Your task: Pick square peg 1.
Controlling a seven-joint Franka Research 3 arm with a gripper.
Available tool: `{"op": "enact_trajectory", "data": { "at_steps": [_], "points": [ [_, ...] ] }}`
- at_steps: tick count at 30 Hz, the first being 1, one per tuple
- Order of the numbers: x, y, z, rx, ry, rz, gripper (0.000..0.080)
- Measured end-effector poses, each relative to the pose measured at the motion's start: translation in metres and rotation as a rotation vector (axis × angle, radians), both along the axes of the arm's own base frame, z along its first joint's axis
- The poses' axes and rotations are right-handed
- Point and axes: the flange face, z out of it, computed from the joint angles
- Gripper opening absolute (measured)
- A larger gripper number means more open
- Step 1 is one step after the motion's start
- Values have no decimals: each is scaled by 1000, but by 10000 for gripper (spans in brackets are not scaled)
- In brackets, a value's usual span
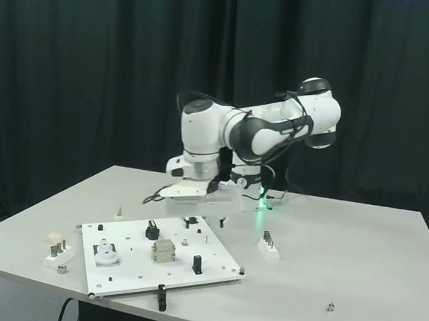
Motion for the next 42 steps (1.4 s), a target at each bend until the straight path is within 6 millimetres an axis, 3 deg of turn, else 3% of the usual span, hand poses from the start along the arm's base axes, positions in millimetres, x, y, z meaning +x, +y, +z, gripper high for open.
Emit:
{"op": "enact_trajectory", "data": {
  "at_steps": [21,42],
  "points": [
    [-60,79,-24,-31,-58,88,800],
    [-94,115,-67,6,-48,112,800]
  ]
}}
